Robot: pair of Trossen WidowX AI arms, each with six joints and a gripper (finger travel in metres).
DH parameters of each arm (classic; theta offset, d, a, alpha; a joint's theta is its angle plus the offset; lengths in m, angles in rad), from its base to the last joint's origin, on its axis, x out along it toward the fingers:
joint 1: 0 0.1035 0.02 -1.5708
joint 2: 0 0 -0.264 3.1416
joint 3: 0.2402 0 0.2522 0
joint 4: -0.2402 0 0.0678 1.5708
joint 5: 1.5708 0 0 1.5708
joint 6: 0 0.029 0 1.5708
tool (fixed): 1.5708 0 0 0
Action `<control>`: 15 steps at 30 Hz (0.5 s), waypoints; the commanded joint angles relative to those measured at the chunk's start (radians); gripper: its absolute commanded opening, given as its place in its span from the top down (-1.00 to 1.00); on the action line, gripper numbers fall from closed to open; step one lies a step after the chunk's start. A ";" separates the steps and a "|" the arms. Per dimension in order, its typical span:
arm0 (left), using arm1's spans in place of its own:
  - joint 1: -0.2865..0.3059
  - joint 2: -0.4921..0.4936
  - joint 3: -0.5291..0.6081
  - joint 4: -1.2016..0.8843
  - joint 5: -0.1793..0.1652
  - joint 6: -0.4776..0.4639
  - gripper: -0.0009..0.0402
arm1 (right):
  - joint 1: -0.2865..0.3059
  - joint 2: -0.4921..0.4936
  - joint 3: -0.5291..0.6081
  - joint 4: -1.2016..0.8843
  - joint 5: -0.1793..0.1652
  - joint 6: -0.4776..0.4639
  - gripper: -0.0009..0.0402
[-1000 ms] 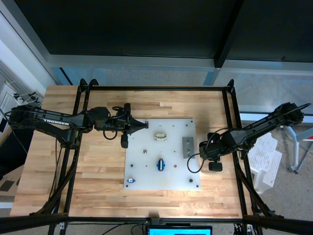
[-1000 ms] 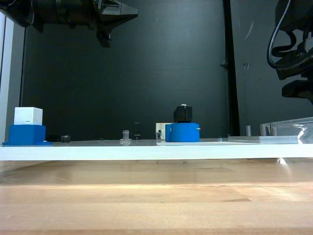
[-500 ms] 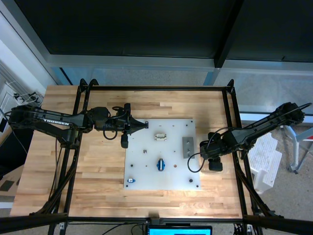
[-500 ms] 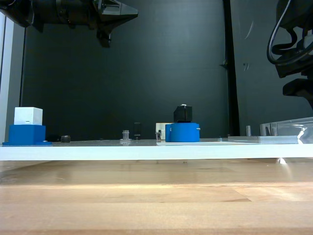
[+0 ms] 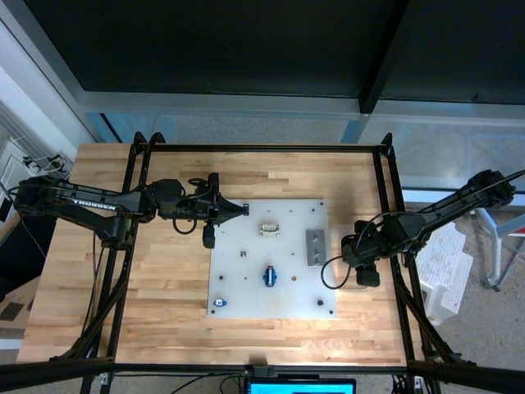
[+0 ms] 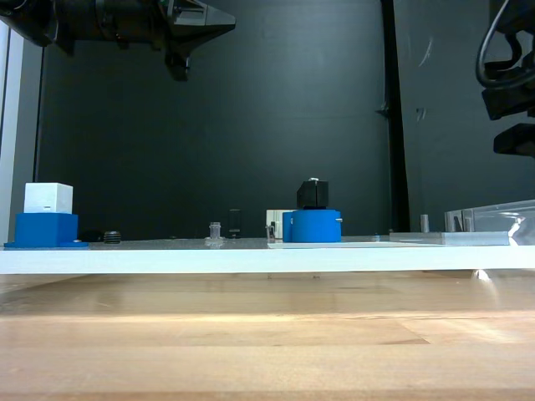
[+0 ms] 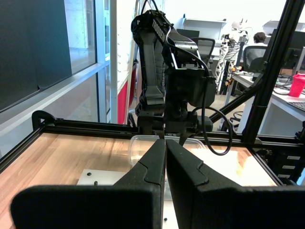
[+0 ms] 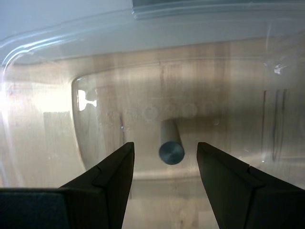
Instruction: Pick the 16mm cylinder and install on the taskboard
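Two fingers of my right gripper point(image 8: 164, 148) stand apart above the clear tray point(image 8: 43, 86), with the 16mm cylinder point(image 8: 170, 143) lying on its side between them, touching neither. Tray and gripper sit just off the taskboard point(image 5: 246, 283), at its 3 o'clock edge. Farther off, at the board's 11 o'clock, my left gripper point(image 7: 165, 143) hangs in the air, fingers pressed together, empty.

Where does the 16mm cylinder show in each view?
High: hidden beneath right gripper, beside the board's right edge; left gripper above its far-left corner.
Low: not visible; tray only.
Left wrist: not visible; tray ahead.
Right wrist: cylinder in tray, between open jaws.
Landmark: tray.
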 commanded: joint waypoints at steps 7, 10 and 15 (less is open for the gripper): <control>0.000 0.000 0.000 0.000 0.000 0.000 0.96 | 0.003 0.001 -0.026 0.016 0.008 -0.001 0.08; 0.000 0.000 0.000 0.000 0.000 0.000 0.96 | 0.005 0.001 -0.051 0.057 0.008 0.000 0.08; 0.000 0.000 0.000 0.000 0.000 0.000 0.96 | 0.005 0.014 -0.076 0.087 0.011 0.002 0.08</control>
